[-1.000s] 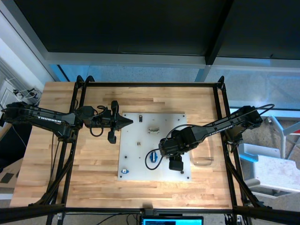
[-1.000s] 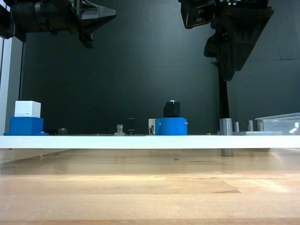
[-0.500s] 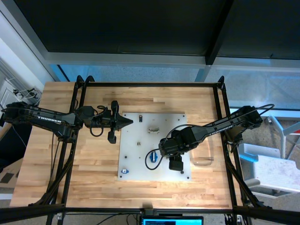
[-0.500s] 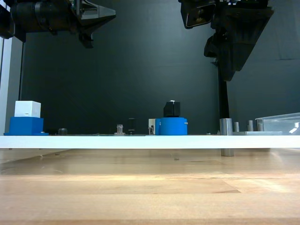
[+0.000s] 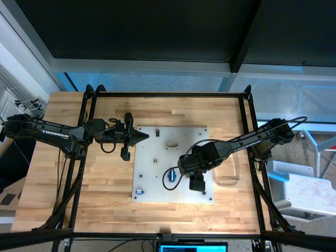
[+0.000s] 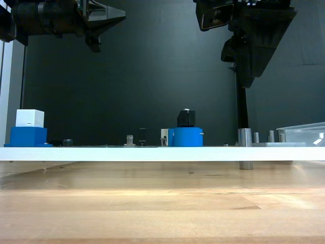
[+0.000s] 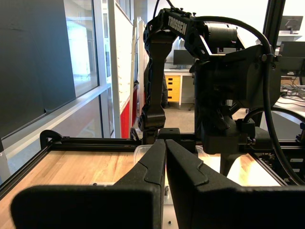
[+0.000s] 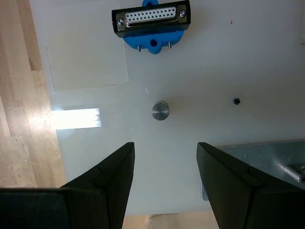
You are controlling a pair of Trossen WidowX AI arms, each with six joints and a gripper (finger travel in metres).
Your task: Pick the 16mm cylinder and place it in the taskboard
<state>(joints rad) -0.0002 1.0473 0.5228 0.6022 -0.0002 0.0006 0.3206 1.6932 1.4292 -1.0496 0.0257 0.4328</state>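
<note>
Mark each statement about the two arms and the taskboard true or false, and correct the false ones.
1. The right gripper hangs open over the taskboard. True.
2. The left gripper holds the 16mm cylinder. False: its fingers are shut together with nothing between them. The cylinder stands upright on the taskboard below the right gripper.
3. A blue connector sits on the taskboard. True.
4. The left gripper rests on the taskboard. False: the low view shows it hanging well above the board.
</note>
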